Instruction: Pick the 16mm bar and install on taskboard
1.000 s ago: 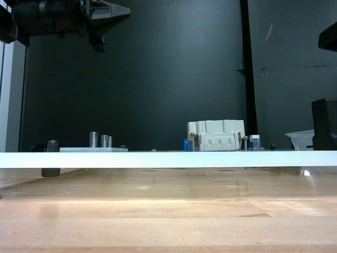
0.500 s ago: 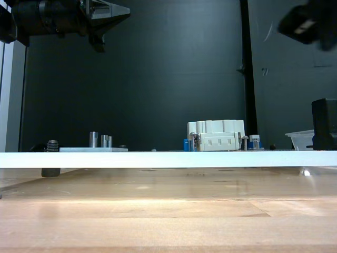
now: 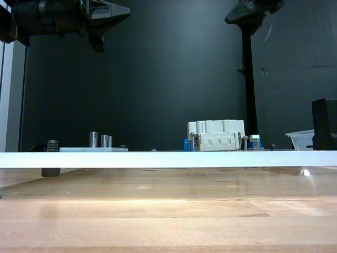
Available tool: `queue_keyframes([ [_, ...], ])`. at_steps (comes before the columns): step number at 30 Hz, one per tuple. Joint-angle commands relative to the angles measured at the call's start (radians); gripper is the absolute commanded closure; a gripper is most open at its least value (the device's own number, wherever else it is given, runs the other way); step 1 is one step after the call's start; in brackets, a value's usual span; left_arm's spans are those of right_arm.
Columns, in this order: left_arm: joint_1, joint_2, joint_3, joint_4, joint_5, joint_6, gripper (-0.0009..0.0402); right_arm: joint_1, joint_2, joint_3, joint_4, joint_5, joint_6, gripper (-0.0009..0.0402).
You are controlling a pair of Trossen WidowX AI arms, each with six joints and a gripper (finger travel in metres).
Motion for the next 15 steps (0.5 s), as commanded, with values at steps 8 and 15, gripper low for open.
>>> queue_keyframes([
  [8, 0.000, 0.000, 0.000, 0.001, 0.000, 0.000, 0.0393, -0.109, -0.084, -0.173, 0.473, -0.043, -0.058, 0.0394],
  [15, 0.000, 0.000, 0.000, 0.001, 0.000, 0.000, 0.0393, -0.168, -0.103, -0.291, 0.693, -0.149, -0.048, 0.0394],
])
